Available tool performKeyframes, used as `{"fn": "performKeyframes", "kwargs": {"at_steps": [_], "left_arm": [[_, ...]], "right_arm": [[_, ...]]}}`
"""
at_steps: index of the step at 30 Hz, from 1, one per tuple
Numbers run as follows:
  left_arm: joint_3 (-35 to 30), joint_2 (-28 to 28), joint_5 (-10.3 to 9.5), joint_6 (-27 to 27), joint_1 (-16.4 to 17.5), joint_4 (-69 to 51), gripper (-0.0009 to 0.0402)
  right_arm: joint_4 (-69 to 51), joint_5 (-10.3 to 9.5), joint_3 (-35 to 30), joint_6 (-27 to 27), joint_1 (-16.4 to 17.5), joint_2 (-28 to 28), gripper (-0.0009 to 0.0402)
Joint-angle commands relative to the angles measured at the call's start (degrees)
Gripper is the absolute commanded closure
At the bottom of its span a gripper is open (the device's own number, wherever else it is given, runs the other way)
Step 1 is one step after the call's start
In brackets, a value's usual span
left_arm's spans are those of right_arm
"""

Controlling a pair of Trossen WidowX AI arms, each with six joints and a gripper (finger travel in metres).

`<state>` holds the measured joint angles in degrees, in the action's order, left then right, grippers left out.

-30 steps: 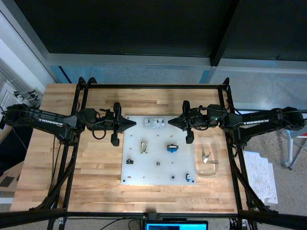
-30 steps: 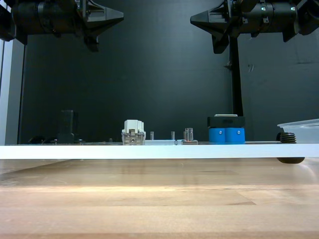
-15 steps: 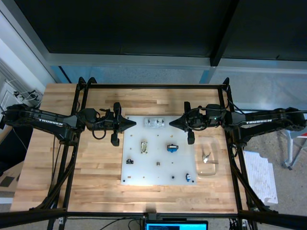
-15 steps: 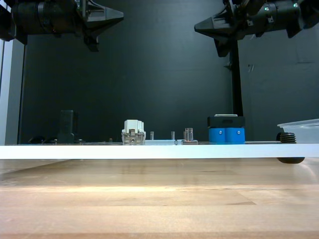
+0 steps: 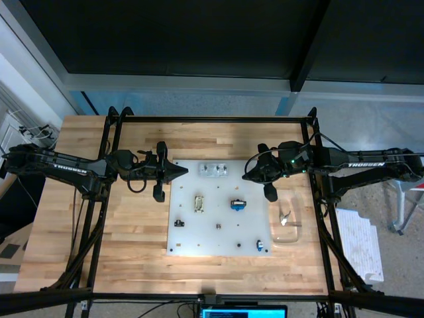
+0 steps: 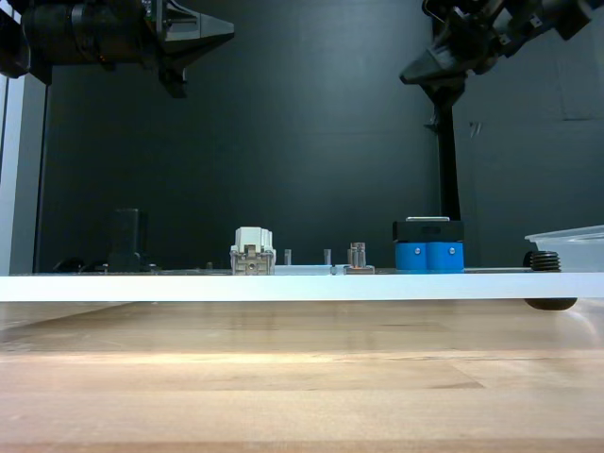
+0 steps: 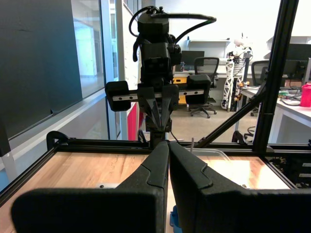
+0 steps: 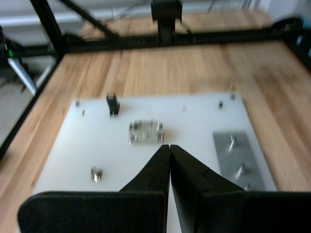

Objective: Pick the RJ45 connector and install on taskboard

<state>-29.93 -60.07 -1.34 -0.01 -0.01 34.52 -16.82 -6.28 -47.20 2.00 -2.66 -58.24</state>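
Both L claw [image 5: 185,171], R claw [image 5: 246,176] above tbl [image 5: 119,228]

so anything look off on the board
Nothing stands out. The taskboard lies flat; the connector sits in the tray. The left pincer hangs shut over the board's far left, the right pincer shut over its far right.

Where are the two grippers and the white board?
Left gripper [image 5: 186,171]: high view, shut fingertips, by board's left edge.
Right gripper [image 5: 244,175]: high view, shut fingertips, by board's right part.
Taskboard [image 5: 205,233]: high view, bare white surface.
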Motion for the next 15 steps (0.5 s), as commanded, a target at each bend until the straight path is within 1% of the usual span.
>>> {"fn": "performKeyframes", "kwargs": {"at_steps": [1,6,8,12,13,15], "left_arm": [[-0.02,-0.02,0.02,0.0,0.0,0.0,0.0393],[-0.02,-0.02,0.02,0.0,0.0,0.0,0.0393],[-0.02,-0.02,0.02,0.0,0.02,0.0,0.0393],[-0.02,-0.02,0.02,0.0,0.0,0.0,0.0393],[-0.02,-0.02,0.02,0.0,0.0,0.0,0.0393],[-0.02,-0.02,0.02,0.0,0.02,0.0,0.0393]], "right_arm": [[-7.21,0.22,-2.27,-0.22,0.07,0.0,0.0393],[-18.03,0.31,-5.95,-0.57,0.28,0.13,0.0393],[-22.62,1.66,-7.58,-0.57,0.81,0.15,0.0393],[-30.64,6.38,-9.97,-0.55,3.32,0.48,0.0393],[-32.24,7.08,-10.34,-0.55,4.04,0.74,0.0393],[-34.82,7.3,-10.82,-0.28,5.14,1.31,0.0393]]}}
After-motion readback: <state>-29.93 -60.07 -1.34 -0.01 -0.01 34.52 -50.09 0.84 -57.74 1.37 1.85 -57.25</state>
